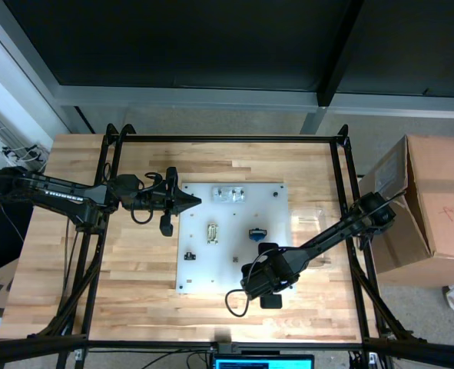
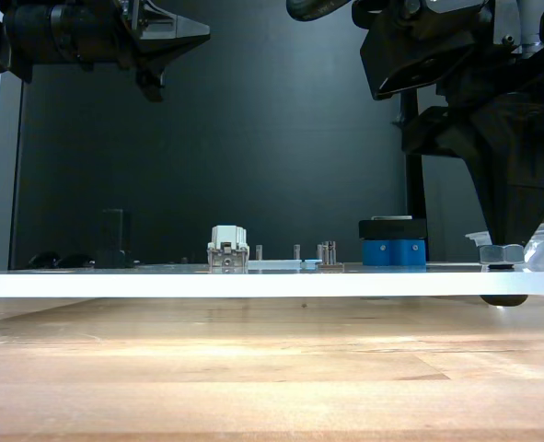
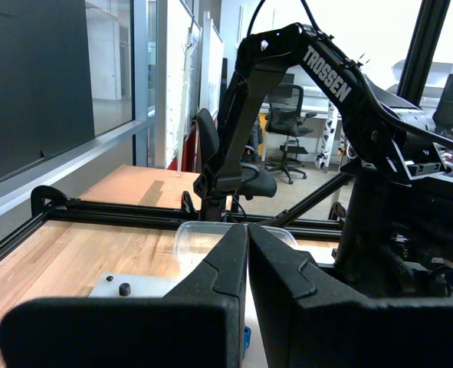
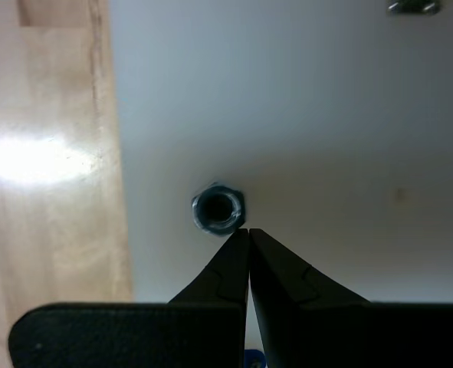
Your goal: Pick the M12 nut and place it on its threads and fasten
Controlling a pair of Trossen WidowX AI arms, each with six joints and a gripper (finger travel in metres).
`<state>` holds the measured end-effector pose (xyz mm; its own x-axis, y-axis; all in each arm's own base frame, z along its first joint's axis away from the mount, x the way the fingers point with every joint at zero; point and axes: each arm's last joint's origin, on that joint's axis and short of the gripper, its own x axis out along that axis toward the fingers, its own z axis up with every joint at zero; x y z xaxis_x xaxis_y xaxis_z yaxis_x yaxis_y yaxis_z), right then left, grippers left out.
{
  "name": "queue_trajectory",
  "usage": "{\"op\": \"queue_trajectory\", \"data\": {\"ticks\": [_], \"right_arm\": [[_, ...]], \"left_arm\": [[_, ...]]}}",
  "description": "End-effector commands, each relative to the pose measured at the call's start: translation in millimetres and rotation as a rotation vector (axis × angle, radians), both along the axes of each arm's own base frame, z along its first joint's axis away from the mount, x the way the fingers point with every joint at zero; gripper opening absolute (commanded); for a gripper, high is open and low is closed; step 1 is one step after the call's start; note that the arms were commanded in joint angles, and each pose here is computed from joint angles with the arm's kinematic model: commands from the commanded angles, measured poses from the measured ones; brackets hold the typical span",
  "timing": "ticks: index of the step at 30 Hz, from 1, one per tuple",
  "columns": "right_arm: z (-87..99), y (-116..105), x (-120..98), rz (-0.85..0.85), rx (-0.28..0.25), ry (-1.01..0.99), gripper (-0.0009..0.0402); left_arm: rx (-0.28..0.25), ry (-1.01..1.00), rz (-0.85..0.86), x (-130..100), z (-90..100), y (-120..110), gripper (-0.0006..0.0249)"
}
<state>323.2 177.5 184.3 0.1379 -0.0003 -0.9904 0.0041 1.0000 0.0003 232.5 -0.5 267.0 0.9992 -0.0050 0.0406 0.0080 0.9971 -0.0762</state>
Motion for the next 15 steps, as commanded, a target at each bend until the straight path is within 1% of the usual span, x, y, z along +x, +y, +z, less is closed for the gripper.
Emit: {"op": "queue_trajectory", "data": {"ticks": [1, 2, 3, 4, 8, 11, 13, 15], "right_arm": [[-0.6, 4.7, -1.4, 0.052, 0.152, 0.074, 0.0000], [-0.6, 5.0, -1.6, 0.066, 0.168, 0.083, 0.0000], [-0.6, 4.9, -2.1, 0.075, 0.164, 0.086, 0.0000], [-0.7, 4.1, -2.6, 0.072, 0.146, 0.086, 0.0000], [-0.5, -1.7, -3.7, 0.040, 0.001, 0.050, 0.0000], [-0.4, -4.2, -3.5, 0.015, -0.071, 0.022, 0.0000], [-0.3, -4.8, -3.0, 0.005, -0.091, 0.008, 0.0000], [-0.2, -4.3, -2.2, 0.005, -0.085, 0.000, 0.0000]], "left_arm": [[0.000, 0.000, 0.000, 0.1, 0.1, 0.1, 0.0000], [0.000, 0.000, 0.000, 0.1, 0.0, 0.1, 0.0000], [0.000, 0.000, 0.000, 0.1, 0.0, 0.0, 0.0000], [0.000, 0.000, 0.000, 0.1, 0.0, 0.1, 0.0000], [0.000, 0.000, 0.000, 0.1, 0.1, 0.1, 0.0000], [0.000, 0.000, 0.000, 0.1, 0.1, 0.1, 0.0000], [0.000, 0.000, 0.000, 0.1, 0.1, 0.0, 0.0000], [0.000, 0.000, 0.000, 0.1, 0.1, 0.1, 0.0000]]}}
